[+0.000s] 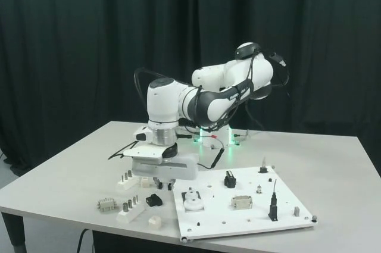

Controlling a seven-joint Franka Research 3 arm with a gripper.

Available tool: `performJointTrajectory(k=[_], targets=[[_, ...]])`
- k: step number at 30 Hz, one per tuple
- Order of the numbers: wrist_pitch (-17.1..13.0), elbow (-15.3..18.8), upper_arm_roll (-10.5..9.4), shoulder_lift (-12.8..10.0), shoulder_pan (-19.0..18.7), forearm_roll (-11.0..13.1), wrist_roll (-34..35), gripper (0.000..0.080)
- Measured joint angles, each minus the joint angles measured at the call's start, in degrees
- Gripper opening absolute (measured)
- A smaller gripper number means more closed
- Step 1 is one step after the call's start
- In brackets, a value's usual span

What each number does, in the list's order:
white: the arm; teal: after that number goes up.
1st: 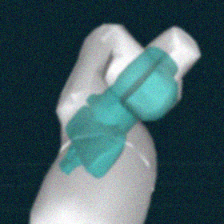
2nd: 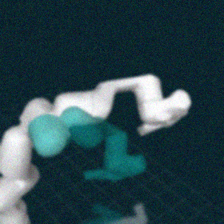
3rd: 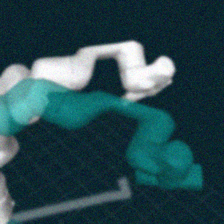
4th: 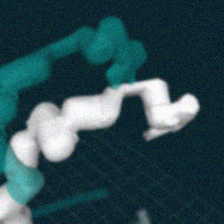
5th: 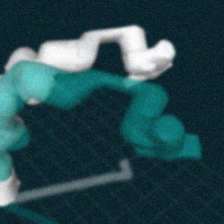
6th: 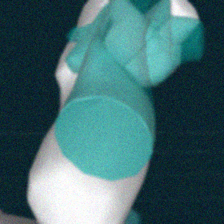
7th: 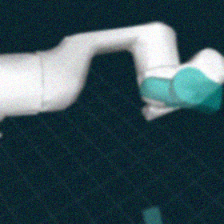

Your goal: Insert small gear.

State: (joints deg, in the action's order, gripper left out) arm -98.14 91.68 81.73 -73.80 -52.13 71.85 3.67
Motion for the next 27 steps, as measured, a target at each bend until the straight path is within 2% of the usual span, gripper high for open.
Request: performJointTrajectory(k=[9,18,27], targets=[[1.16,2.11,1.48,0.15,-2.71,-0.97,-3.96,0.0201],[1.27,6.75,2.83,0.26,-6.63,-1.01,-9.33,0.0201],[0.78,11.0,3.5,0.76,-9.84,-0.93,-10.51,0.0201]])
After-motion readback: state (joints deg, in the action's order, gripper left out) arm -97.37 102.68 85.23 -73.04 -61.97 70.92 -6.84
